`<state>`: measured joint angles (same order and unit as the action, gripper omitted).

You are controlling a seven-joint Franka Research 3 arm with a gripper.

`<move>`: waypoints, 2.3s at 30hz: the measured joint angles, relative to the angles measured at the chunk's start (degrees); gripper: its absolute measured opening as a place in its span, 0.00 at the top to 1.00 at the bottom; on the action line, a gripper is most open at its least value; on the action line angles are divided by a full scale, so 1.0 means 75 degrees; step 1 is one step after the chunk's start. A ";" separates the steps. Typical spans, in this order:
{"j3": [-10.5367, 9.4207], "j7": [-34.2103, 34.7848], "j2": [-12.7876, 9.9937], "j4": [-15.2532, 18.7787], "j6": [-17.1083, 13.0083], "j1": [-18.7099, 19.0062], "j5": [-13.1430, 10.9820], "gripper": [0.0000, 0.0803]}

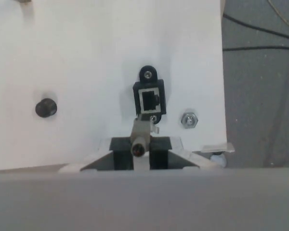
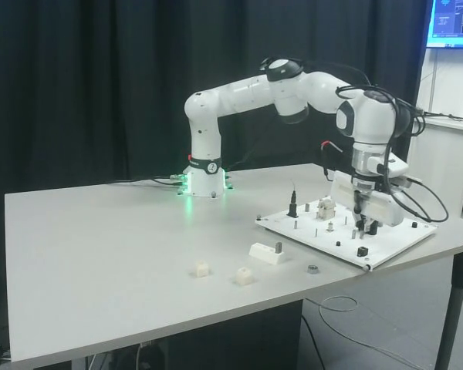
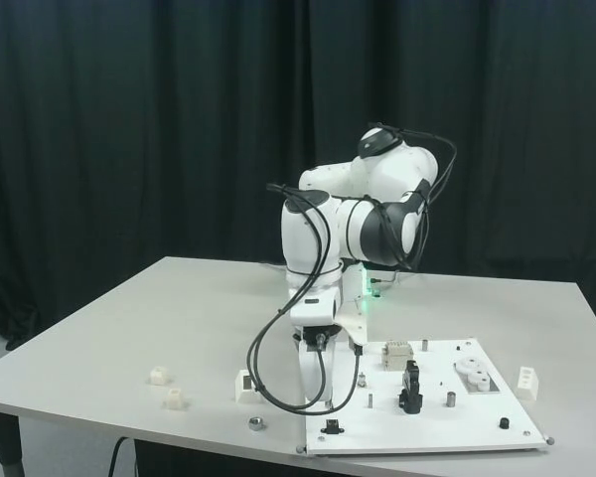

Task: Insert Ethernet.

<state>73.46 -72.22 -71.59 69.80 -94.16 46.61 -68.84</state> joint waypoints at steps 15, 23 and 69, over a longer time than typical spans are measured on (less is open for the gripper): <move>-0.0252 -0.0109 0.0001 0.0000 -0.0004 -0.0106 -0.0190 0.92; -0.0327 -0.0110 0.0001 0.0000 -0.0046 -0.0129 -0.0191 0.92; -0.0533 -0.0105 0.0004 0.0000 -0.0282 -0.0276 -0.0200 0.92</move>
<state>69.46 -73.01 -71.56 69.79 -96.27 44.54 -70.35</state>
